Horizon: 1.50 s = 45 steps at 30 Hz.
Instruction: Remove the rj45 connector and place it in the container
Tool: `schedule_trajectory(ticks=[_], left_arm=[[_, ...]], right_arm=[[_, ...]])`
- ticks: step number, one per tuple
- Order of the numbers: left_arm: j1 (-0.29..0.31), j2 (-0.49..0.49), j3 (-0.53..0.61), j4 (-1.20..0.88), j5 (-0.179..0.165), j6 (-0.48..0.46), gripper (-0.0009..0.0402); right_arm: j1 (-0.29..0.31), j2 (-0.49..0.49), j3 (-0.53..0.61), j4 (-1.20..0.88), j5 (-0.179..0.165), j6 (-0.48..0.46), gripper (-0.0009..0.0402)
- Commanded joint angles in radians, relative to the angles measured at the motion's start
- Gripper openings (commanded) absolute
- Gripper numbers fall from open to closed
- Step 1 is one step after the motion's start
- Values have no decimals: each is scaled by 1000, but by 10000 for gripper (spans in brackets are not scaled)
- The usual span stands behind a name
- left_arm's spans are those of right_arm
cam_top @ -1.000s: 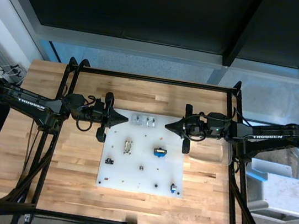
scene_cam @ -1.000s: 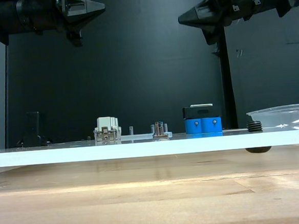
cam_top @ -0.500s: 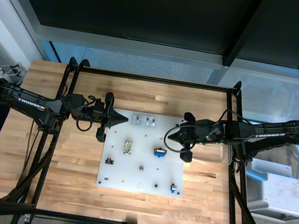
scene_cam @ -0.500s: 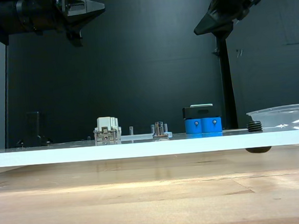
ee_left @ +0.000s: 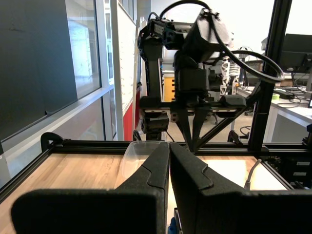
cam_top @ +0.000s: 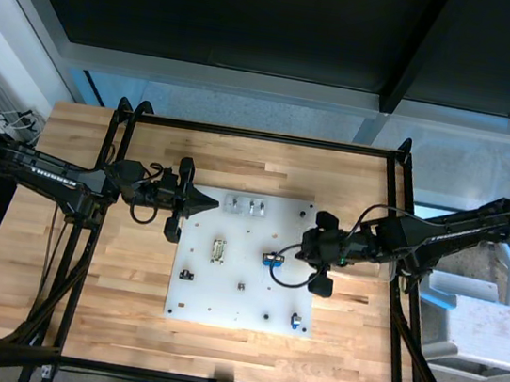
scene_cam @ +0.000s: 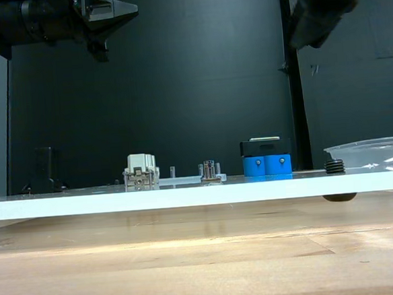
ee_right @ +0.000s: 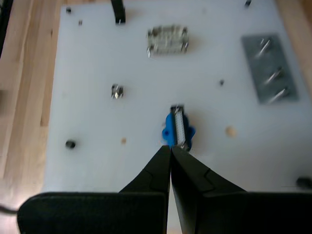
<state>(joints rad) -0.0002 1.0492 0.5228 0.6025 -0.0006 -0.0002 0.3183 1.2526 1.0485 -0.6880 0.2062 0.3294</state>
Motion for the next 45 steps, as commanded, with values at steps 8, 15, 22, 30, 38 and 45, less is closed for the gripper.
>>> schedule_trajectory(ticks=[8, 15, 22, 30, 38, 45], left_arm=[[0, 0, 0, 0, 0, 0, 0], [0, 0, 0, 0, 0, 0, 0], [0, 0, 0, 0, 0, 0, 0], [0, 0, 0, 0, 0, 0, 0], [0, 0, 0, 0, 0, 0, 0], [0, 0, 0, 0, 0, 0, 0]], right_arm=[[138, 6, 2, -80, 37, 150, 0], [199, 6, 2, -142, 38, 233, 0], [270, 43, 4, -170, 35, 315, 0], [336, 127, 84, -217, 29, 371, 0], [350, 212, 179, -273, 27, 381, 23], [357, 259, 196, -272, 11, 390, 102]])
